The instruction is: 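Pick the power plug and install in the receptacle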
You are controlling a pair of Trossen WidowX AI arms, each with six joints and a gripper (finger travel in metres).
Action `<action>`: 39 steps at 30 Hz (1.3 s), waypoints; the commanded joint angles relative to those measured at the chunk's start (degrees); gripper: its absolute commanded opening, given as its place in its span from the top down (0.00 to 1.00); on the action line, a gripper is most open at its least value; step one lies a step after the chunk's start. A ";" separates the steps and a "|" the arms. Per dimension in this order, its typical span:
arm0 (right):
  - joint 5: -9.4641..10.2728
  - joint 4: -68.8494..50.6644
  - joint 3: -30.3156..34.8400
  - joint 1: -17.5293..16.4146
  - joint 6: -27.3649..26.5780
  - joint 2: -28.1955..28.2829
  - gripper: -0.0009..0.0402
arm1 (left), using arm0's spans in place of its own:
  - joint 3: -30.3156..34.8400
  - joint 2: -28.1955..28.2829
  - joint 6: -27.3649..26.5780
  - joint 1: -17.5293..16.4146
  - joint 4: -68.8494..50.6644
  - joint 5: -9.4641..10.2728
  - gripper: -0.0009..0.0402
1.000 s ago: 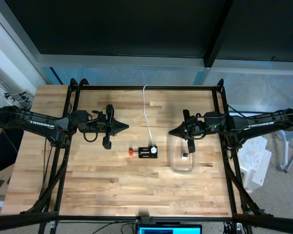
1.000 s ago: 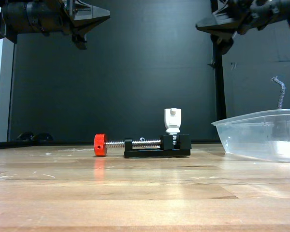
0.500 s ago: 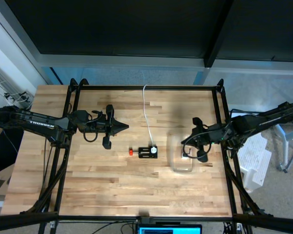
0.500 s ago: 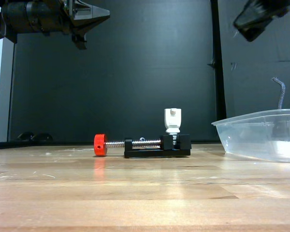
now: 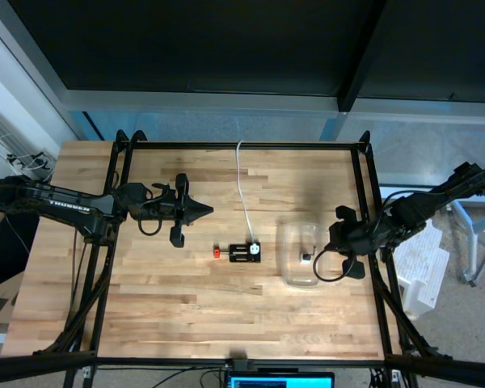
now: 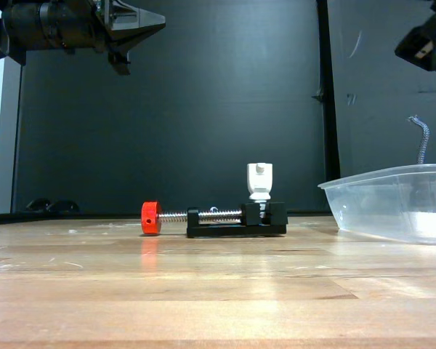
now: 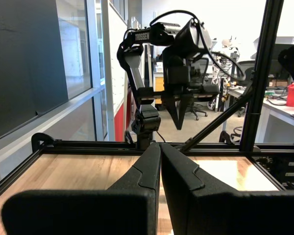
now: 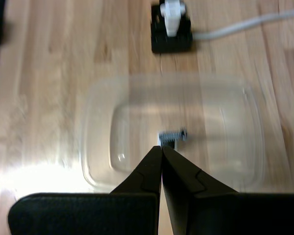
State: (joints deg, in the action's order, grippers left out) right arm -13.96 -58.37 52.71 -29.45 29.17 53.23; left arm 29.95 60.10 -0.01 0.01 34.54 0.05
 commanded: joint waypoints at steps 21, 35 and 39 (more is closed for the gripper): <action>-3.17 10.91 -11.10 -3.13 6.91 6.12 0.59 | 0.00 0.02 0.02 0.00 0.00 -0.02 0.98; -3.30 17.66 -13.92 -0.02 5.51 11.41 0.54 | 0.00 0.00 0.02 0.00 0.00 -0.02 0.98; -4.72 18.29 -13.99 1.36 3.80 12.94 0.54 | 0.00 0.02 0.02 0.00 0.00 -0.02 0.98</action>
State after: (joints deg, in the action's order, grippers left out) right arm -18.68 -40.29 38.79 -28.58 33.67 65.73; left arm 29.95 60.10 -0.01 0.01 34.54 0.05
